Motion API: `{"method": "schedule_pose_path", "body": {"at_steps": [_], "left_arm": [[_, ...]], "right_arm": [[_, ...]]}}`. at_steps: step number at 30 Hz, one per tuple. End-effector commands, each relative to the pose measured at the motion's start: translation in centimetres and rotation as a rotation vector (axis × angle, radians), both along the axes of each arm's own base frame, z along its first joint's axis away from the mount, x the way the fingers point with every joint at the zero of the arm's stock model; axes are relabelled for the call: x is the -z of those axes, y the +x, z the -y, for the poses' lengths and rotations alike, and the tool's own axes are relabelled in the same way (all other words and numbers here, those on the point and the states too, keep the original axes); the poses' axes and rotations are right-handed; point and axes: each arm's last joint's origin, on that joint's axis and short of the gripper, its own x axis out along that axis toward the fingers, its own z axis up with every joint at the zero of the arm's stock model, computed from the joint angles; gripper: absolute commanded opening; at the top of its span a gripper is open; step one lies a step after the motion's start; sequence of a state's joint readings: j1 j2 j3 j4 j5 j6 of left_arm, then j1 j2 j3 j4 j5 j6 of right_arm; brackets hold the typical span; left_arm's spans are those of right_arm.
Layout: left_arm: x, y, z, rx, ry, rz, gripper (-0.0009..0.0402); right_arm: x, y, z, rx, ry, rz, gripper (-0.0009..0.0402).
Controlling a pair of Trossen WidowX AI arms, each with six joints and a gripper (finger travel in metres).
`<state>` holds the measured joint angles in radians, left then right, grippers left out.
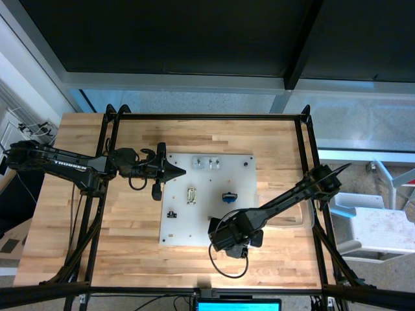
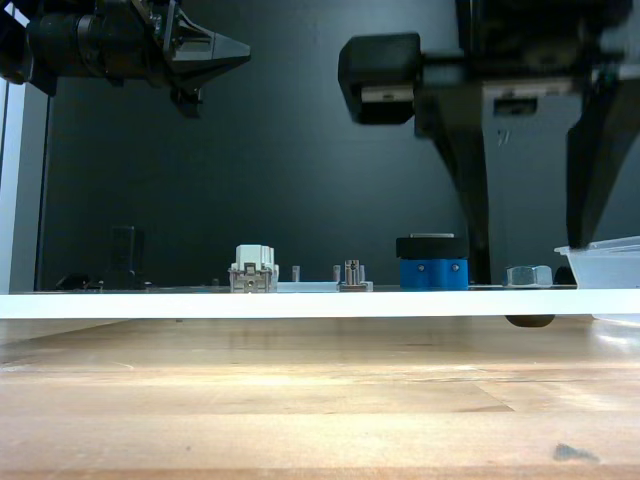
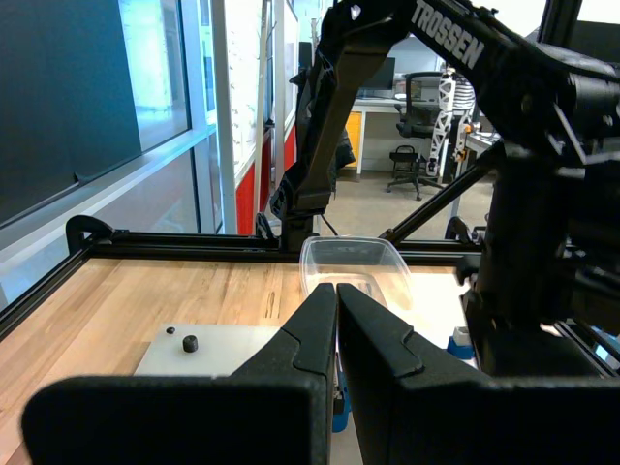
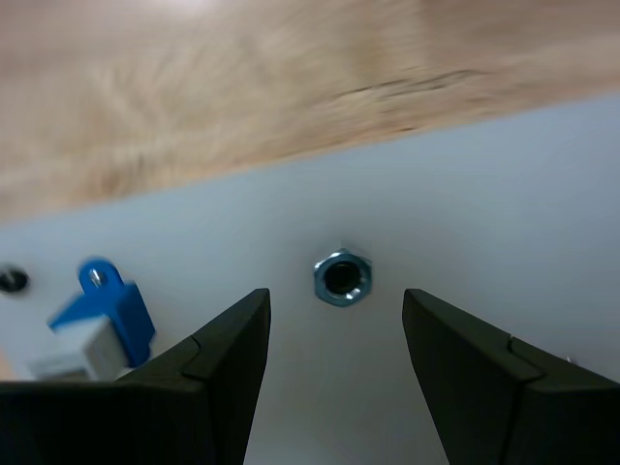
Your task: Unfasten the M12 fastener and place in the container
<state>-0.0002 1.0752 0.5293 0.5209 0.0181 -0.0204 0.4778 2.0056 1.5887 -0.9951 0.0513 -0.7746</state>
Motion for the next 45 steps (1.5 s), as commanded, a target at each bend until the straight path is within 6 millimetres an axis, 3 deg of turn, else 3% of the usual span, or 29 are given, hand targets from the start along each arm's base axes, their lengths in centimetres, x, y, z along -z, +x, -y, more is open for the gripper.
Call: {"method": "schedule_pose_path", "body": {"at_steps": [1,4,8,16,19,31,45], "left_arm": [[0.0,0.0,0.0,0.0,0.0,0.0,0.0],[0.0,0.0,0.0,0.0,0.0,0.0,0.0],[0.0,0.0,0.0,0.0,0.0,0.0,0.0],[0.0,0.0,0.0,0.0,0.0,0.0,0.0],[0.0,0.0,0.0,0.0,0.0,0.0,0.0],[0.0,0.0,0.0,0.0,0.0,0.0,0.0],[0.0,0.0,0.0,0.0,0.0,0.0,0.0]], "right_arm": [[-0.9,-0.2,0.1,0.305,0.067,0.013,0.0192],[-1.3,-0.3,0.1,0.61,0.13,0.011,0.0184],[-1.7,-0.5,-0.1,0.91,0.203,-0.007,0.0141],[-1.6,-0.8,-0.4,1.11,0.275,-0.048,-0.0007],[-1.2,-0.8,-0.5,1.153,0.299,-0.042,0.0008],[1.4,-1.1,-0.5,1.209,0.362,-0.077,0.0],[2.4,-1.5,-0.2,1.217,0.328,-0.062,0.0]]}}
